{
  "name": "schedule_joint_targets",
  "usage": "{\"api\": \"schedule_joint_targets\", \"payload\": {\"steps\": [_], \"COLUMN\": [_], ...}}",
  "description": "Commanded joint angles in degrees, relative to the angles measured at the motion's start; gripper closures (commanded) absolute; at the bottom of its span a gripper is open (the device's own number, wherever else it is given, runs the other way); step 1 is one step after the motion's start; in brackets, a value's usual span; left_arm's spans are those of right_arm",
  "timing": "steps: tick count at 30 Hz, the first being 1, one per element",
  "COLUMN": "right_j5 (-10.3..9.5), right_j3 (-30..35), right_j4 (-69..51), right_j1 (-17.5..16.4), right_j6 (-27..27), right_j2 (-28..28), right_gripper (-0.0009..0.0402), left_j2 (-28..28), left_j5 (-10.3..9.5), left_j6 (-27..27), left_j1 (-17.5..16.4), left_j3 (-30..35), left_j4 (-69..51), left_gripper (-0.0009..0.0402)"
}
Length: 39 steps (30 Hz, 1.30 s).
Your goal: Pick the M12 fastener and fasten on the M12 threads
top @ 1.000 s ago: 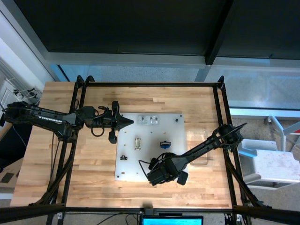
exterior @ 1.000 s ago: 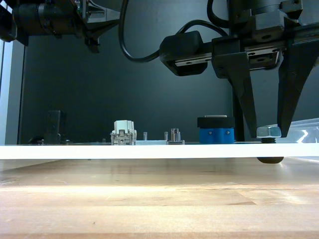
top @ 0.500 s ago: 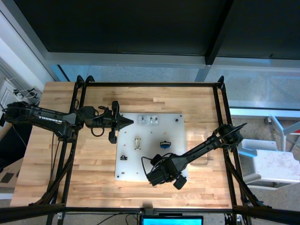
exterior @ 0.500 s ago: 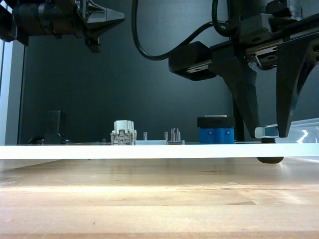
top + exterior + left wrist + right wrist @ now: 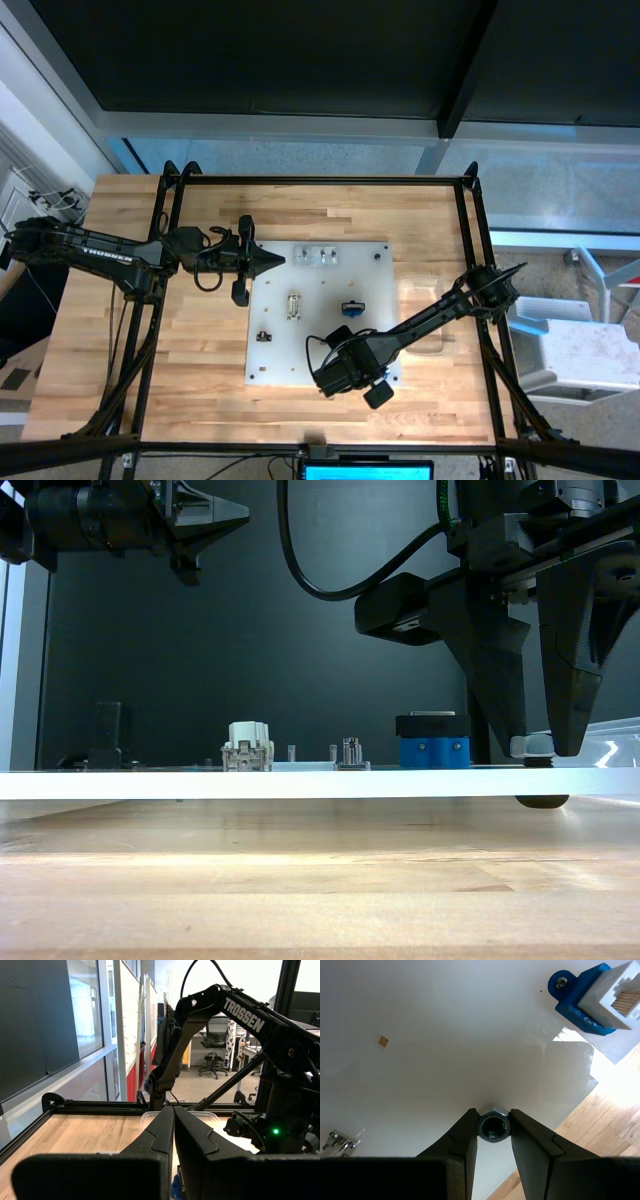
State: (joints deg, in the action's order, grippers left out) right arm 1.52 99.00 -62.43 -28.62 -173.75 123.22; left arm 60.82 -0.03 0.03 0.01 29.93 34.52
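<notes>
At the near edge, only desk (image 5: 300,880), then the white board (image 5: 300,782) lying on it. Near the board's near right edge, right hand (image 5: 541,748) pointing straight down, closed on the nut (image 5: 493,1127), one finger at each side. By the low view, sitting on top of its stud (image 5: 541,762), with only a short dark piece of the stud showing below. Seems low on the threads, perhaps not yet fully down.

Compared with one second ago, turned about the vertical axis. Fingers then seen wide apart from the side, now almost one behind the other. Wrist body swung round in the high view as well. No clear rise or fall of the nut meanwhile.

Means, most likely, fastening already under way, with one wrist turn being spent on the threads. Probably next: release, turn back, grip again, repeat. Some risk of crossed threads if not kept level.

Just behind, blue connector (image 5: 433,742), well apart from the fingers. Farther back and to the left, left hand (image 5: 278,260) held high over the board's far left part, fingers pressed together, holding nothing.
</notes>
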Motion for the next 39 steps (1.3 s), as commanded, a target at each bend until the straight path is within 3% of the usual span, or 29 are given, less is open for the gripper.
{"api": "schedule_joint_targets", "payload": {"steps": [1,30,39], "right_j5": [-0.04,-0.07,-0.20], "right_j3": [0.04,0.33,0.57], "right_j4": [0.22,0.46,-0.15], "right_j1": [-0.02,-0.04,-0.20], "right_j6": [0.17,0.17,0.46], "right_j2": [-0.02,-0.20,-0.87], "right_gripper": [0.0391,0.0390,0.0318], "left_j2": [0.00,0.00,0.00], "left_j5": [0.02,0.02,0.02], "left_j6": [0.00,0.00,0.00], "left_j1": [0.00,0.00,-0.02], "left_j3": [0.02,0.02,0.02], "left_j4": [0.00,0.00,0.00], "left_gripper": [0.0393,0.0393,0.0393]}}
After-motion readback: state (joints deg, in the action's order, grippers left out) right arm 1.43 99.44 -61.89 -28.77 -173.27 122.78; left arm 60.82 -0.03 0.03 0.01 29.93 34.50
